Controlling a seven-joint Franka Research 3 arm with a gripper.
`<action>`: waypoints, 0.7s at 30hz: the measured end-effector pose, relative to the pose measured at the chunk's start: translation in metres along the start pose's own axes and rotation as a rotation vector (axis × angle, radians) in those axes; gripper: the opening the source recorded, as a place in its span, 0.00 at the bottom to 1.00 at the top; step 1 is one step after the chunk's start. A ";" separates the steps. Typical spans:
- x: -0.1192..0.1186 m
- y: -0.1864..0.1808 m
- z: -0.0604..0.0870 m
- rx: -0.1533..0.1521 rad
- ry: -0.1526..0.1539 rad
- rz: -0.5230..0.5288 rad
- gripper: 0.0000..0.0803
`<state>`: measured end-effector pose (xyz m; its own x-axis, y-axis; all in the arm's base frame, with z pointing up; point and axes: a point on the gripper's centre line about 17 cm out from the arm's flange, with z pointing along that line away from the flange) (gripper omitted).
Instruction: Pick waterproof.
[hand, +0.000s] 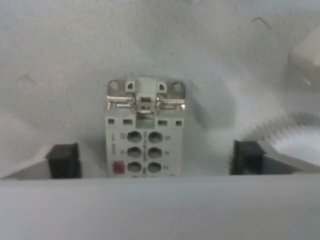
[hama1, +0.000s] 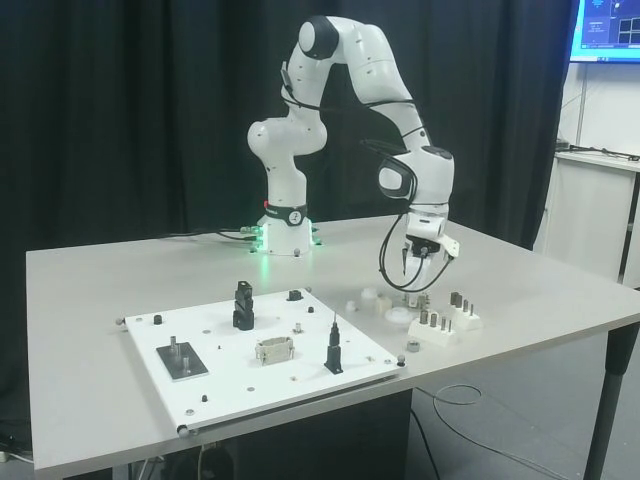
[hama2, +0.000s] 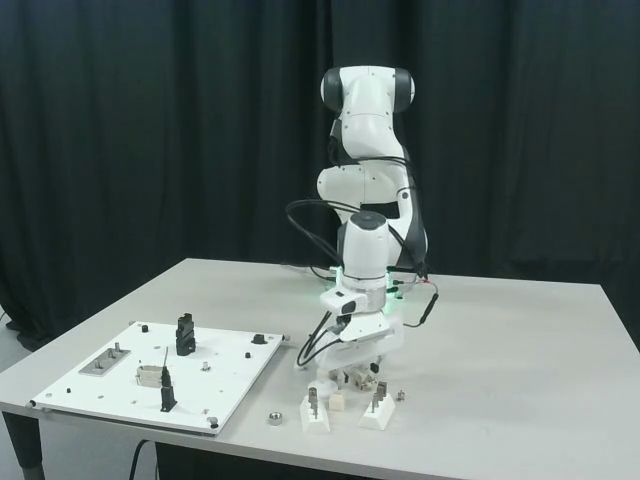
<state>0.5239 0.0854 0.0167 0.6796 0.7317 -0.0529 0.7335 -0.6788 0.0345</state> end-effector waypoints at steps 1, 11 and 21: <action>0.000 -0.001 0.001 0.001 -0.001 -0.001 0.88; 0.001 -0.005 0.005 0.006 -0.007 -0.008 0.41; 0.002 -0.007 0.004 0.008 -0.007 -0.011 0.39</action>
<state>0.5202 0.0911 0.0119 0.6713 0.7387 -0.0601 0.7409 -0.6711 0.0263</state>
